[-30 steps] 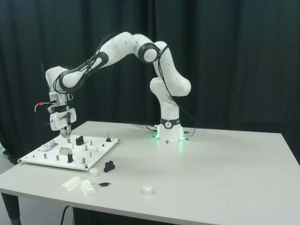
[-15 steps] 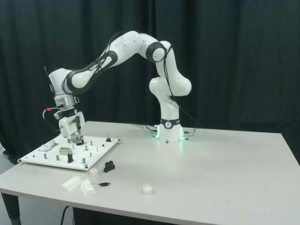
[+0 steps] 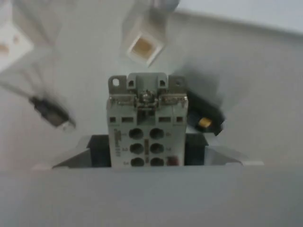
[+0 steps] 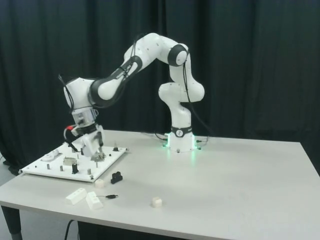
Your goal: Place waterproof.
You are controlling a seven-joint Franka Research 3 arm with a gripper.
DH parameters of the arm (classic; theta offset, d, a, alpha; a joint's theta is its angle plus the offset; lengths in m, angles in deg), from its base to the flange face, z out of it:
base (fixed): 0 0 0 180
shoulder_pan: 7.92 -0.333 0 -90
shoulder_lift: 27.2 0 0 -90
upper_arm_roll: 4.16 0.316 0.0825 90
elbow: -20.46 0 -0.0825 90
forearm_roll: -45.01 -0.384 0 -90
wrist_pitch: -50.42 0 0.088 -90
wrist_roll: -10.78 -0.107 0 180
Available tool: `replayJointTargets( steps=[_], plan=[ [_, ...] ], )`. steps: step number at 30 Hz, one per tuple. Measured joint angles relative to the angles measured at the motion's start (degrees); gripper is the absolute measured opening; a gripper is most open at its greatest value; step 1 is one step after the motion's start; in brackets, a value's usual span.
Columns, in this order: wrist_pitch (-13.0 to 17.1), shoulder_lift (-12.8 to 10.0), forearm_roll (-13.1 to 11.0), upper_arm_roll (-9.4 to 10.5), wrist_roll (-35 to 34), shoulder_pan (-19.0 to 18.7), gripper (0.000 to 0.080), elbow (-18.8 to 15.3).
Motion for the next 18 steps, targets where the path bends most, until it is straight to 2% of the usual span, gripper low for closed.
replayJointTargets(
  steps=[7, 18],
  plan=[
    [3.25, 0.00, 0.00, 0.42, -1.02, -4.87, 0.0312, -2.55],
    [11.54, 0.00, 0.01, 2.71, -1.40, -10.34, 0.0313, -7.24]
  ],
)
